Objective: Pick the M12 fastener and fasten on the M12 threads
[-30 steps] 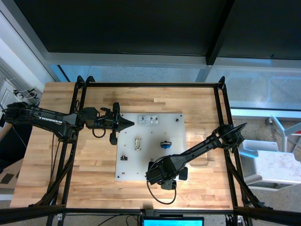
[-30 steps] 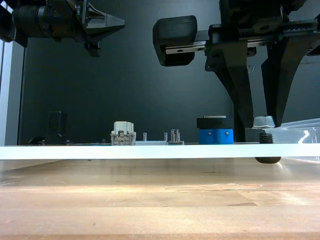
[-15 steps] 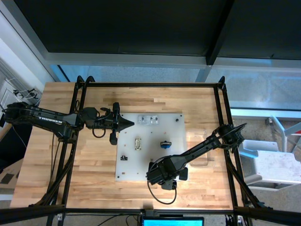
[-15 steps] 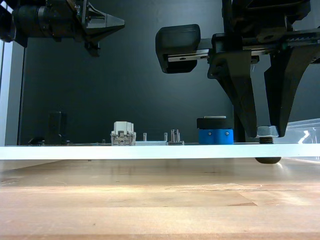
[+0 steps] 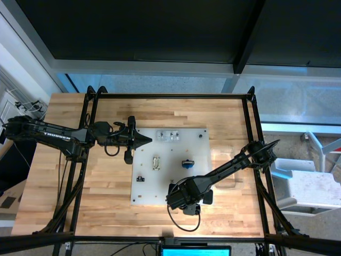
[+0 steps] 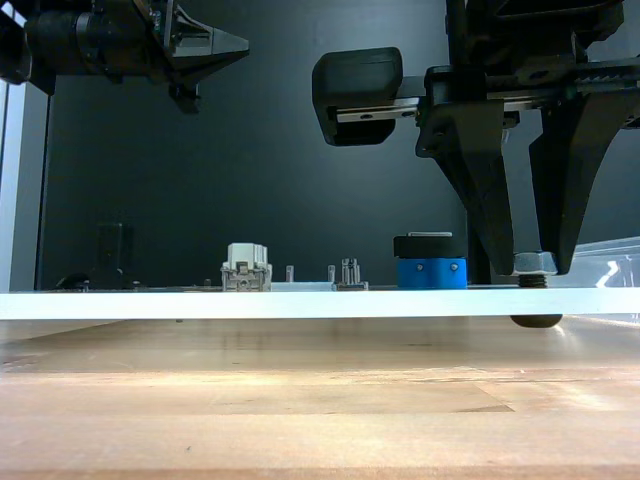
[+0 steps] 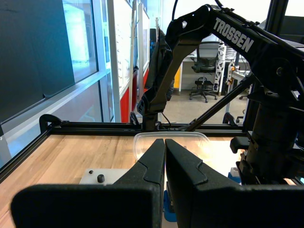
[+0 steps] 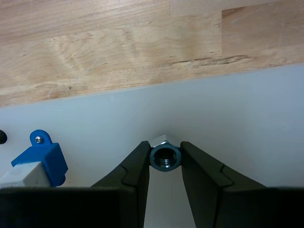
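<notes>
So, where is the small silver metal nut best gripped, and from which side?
By two opposite outer sides, from straight above: the small silver metal nut lies level, bore upward, on the short black ribbed stud. The right end effector grips it so; the left end effector, shut, hangs over the far left edge of the white board.

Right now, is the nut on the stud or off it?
On its stud: the nut sits atop its ribs, held by the right gripper. The left gripper hangs shut above the left edge of the board.
</notes>
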Controlling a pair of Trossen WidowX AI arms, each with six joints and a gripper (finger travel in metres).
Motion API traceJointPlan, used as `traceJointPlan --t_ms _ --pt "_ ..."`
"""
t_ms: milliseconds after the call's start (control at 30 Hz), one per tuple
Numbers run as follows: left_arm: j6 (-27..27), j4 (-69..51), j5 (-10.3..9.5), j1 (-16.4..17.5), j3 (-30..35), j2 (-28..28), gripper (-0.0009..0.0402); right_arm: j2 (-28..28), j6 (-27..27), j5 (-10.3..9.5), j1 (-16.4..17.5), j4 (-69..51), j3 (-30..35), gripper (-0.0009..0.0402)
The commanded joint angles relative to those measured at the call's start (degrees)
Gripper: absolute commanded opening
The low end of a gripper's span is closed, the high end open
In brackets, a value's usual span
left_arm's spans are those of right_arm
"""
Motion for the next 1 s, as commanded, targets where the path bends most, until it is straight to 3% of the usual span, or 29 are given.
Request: traceJointPlan --t_ms 33,267,1000 --pt "0.00 0.00 0.00 0.00 0.00 0.00 0.0000 0.07 0.20 -0.11 0.11 0.13 -0.02 0.0000" --pt "0.00 0.00 0.02 0.00 0.00 0.00 0.0000 0.66 0.98 -0.07 0.28 0.00 -0.11 0.0000" --pt "0.00 0.00 0.02 0.02 0.00 0.00 0.0000 0.59 25.66 -0.20 0.37 0.63 -0.13 0.0000"
